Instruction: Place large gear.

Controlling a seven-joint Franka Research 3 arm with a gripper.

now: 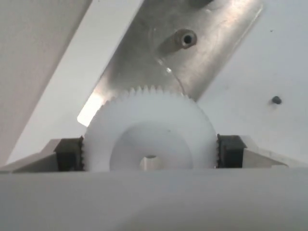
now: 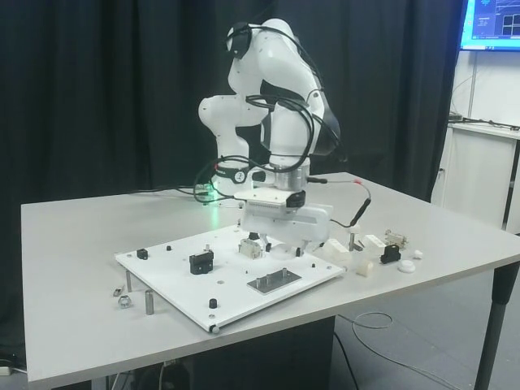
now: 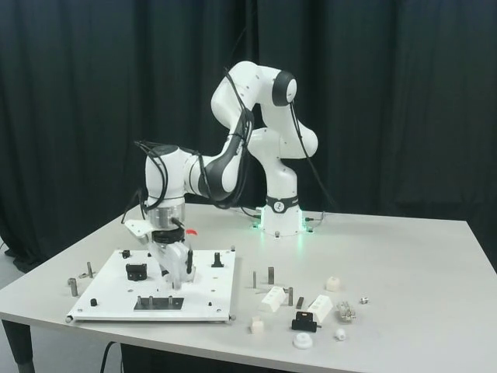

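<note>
A robotics lab: black curtains (image 3: 78, 93) hang behind a grey desk (image 3: 404, 264) with 1 white arm (image 3: 256, 116) bolted on, a white board (image 2: 187, 284) of fixtures, loose parts (image 3: 311, 311), and a monitor (image 2: 491, 24).

The white arm (image 3: 233, 148) bends down over the white board (image 3: 155, 299) on the grey worktop (image 3: 404, 264), small parts (image 3: 303, 311) scattered beside.

Room views: even overhead illumination, black backdrop, soft shadows on the surface (image 2: 73, 244). Wrist view: glare on the metal plate (image 1: 144, 57); soft near foreground.
</note>
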